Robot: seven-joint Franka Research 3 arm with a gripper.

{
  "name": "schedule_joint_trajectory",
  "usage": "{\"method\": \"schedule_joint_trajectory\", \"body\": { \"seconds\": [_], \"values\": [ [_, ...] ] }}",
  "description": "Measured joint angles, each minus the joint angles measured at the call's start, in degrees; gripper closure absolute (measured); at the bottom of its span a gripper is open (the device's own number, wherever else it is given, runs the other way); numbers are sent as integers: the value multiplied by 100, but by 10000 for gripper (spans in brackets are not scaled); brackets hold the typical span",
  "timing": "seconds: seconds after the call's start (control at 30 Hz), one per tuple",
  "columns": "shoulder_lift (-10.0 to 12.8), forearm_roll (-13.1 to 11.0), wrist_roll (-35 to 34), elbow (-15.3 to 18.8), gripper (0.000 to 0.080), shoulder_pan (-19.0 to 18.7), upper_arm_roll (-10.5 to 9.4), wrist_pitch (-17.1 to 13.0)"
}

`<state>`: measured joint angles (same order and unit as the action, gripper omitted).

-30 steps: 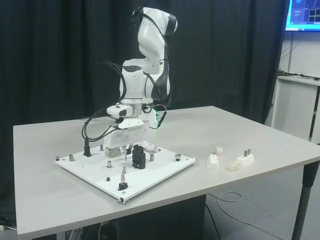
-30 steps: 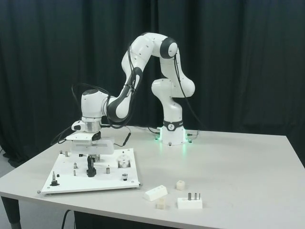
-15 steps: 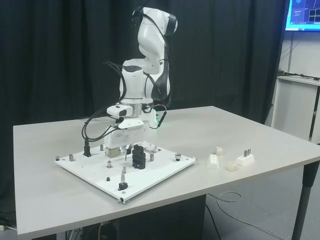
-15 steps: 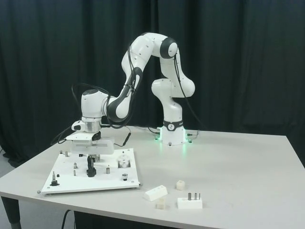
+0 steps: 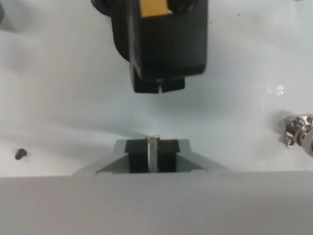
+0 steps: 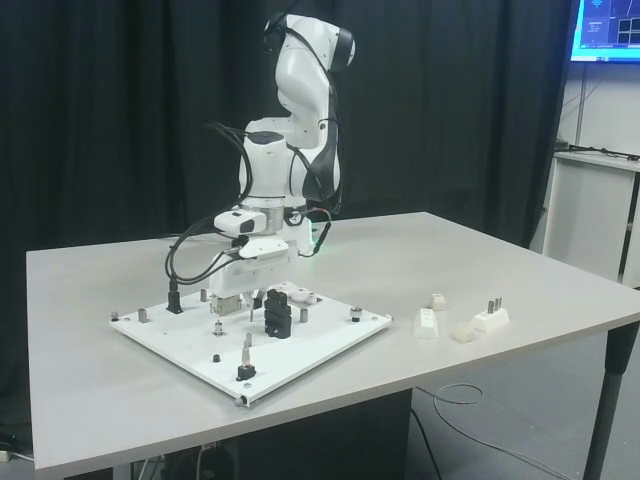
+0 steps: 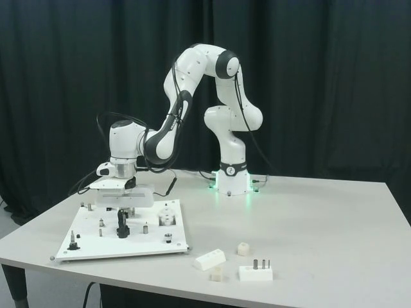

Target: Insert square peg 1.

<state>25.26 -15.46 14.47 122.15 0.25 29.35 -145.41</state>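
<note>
End effector (image 5: 153, 157) clamped on square peg (image 5: 153, 152) (upright between fingertips), above white board (image 5: 58, 98)

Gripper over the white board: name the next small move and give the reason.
Probably a slow straight descent. The gripper is shut on a thin grey peg and hangs just above the white board, beside the black fixture; the hole beneath is hidden.
</note>
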Motion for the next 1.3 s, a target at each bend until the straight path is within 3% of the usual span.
{"method": "schedule_joint_trajectory", "body": {
  "seconds": [0.47,1.3],
  "values": [
    [47,0,491,-5,767,4,7,-30],
    [94,-72,494,-53,767,4,-22,-42]
  ]
}}
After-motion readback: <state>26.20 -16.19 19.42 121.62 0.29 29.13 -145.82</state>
